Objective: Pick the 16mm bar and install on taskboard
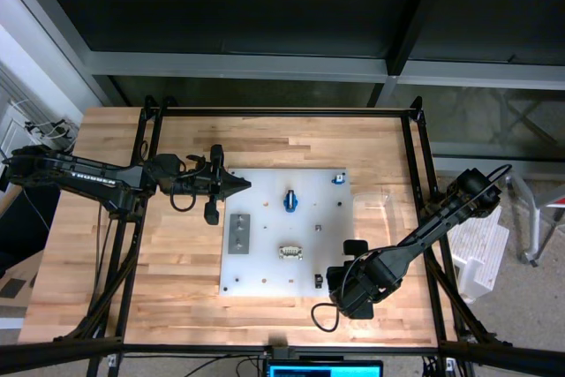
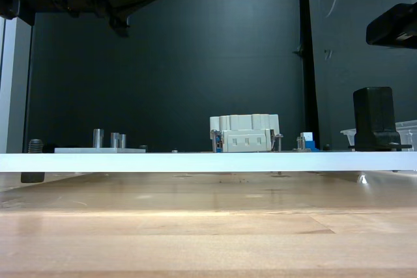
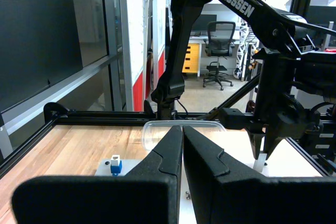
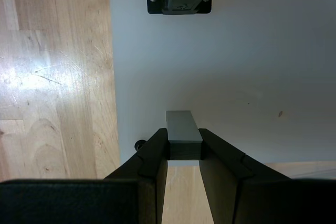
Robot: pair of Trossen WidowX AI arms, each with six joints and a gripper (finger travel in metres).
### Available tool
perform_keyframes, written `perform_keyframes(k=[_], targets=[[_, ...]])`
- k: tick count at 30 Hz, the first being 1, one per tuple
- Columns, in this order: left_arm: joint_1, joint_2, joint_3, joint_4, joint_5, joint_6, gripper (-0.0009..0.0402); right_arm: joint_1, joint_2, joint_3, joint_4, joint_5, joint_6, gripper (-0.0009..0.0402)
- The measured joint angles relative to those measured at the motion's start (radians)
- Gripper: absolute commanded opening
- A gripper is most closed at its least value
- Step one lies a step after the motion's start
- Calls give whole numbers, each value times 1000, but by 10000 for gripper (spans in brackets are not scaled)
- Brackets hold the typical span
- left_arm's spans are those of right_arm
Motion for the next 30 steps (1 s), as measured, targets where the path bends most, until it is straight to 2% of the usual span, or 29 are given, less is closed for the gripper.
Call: perform_keyframes(k=[30], targets=[[0,0,0,0,0,0,0,-1,5,-76,87,3,0,0]])
